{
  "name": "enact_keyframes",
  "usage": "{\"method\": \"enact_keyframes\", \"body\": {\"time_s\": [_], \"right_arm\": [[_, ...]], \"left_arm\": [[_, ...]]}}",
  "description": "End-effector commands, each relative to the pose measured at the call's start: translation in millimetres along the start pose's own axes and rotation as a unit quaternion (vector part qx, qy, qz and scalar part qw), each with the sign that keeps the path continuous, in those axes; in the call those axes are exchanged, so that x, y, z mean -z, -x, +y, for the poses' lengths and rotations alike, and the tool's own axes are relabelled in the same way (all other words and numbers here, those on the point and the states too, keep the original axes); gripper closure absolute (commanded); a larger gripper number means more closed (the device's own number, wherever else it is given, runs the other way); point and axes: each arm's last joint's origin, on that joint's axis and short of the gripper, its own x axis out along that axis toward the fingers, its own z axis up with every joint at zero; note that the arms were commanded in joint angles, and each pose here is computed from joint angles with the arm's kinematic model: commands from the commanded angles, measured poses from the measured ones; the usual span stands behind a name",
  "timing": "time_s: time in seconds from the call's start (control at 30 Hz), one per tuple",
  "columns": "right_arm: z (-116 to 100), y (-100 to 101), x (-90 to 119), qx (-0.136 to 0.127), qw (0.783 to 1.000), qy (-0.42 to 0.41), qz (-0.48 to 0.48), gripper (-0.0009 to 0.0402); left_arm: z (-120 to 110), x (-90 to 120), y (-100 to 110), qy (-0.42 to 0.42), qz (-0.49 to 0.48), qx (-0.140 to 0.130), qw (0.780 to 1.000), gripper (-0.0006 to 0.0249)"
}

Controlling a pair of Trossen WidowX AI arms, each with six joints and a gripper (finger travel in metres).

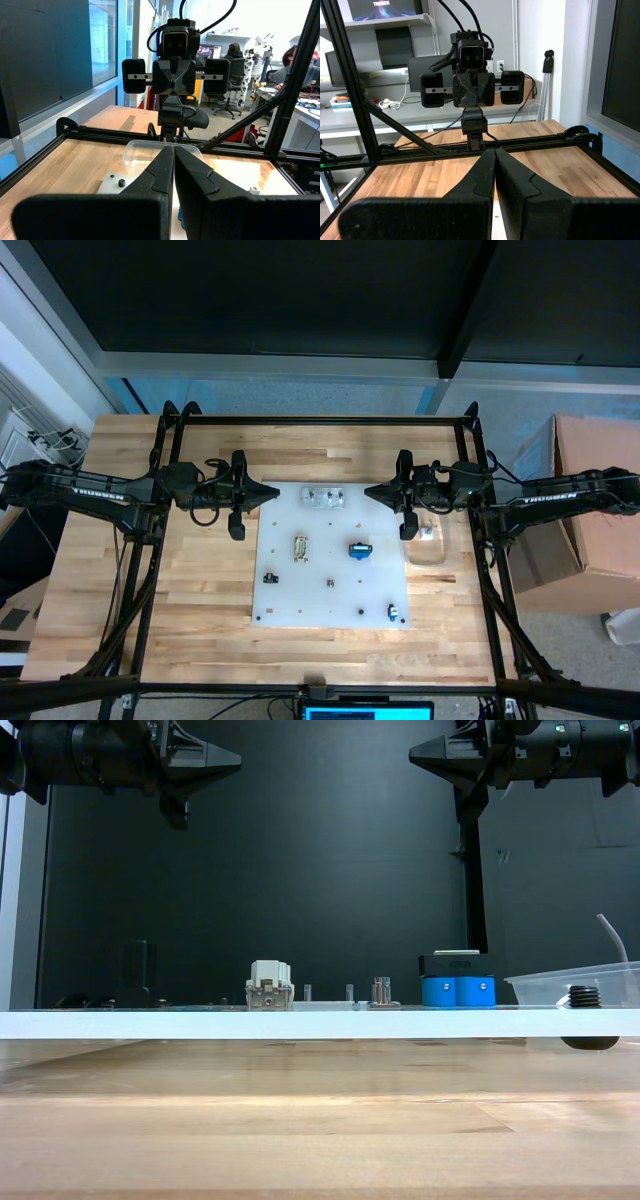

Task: Pick the RJ45 connector and install on the taskboard

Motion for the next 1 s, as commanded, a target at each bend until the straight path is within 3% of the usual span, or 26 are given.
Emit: {"method": "enact_keyframes", "body": {"time_s": [0.03,0.53,0.73,1.0], "right_arm": [[0,0,0,0.0,1.0,0.0,0.0,0.0393],[0,2,0,0.002,1.0,-0.016,0.016,0.0394],[0,14,-7,0.012,0.993,-0.009,0.114,0.0394],[1,40,-22,0.025,0.965,-0.001,0.261,0.0393]], "left_arm": [[0,0,0,0.0,0.0,0.0,1.0,0.0243],[0,0,0,0.0,0.0,0.0,1.0,0.0243],[0,0,0,0.0,0.0,0.0,1.0,0.0243],[0,0,0,0.0,0.0,0.0,1.0,0.0243]]}}
